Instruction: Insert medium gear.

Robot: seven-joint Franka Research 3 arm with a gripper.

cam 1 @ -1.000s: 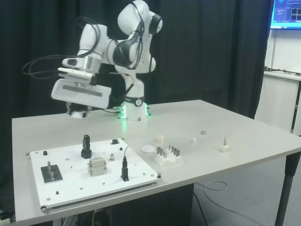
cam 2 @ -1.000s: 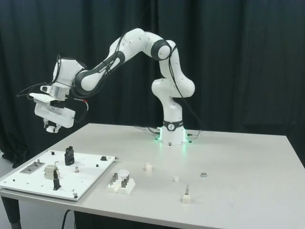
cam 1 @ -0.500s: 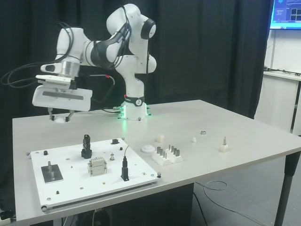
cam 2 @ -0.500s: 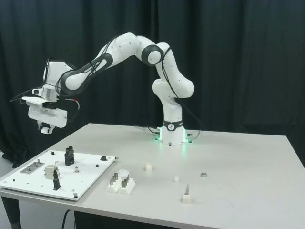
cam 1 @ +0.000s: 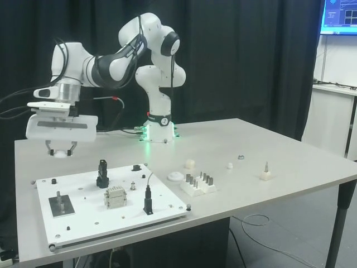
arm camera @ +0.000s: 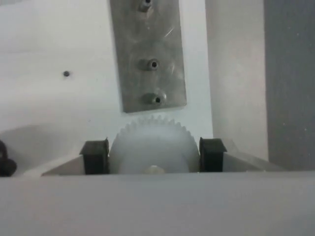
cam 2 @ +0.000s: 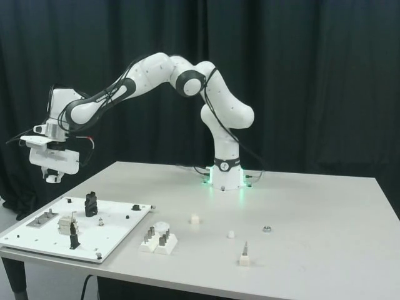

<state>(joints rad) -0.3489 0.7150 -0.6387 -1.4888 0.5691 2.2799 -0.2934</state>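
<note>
My arm [cam 2: 156,69] was a white, glossy machine of rounded shells with black bands at its joints, and its cylindrical base [cam 1: 158,127] carried a black ring and a green glow where it met the grey worktop [cam 2: 312,212]. Black cables looped loosely out from the wrist and along the forearm, and a broad, flat white housing sat across the end of the arm in both room views. In the wrist view the hand [arm camera: 154,156] showed two small, square black fingertips [arm camera: 95,156] set on pale, sloping finger bodies, with the housing's white edge filling the foreground.
</note>
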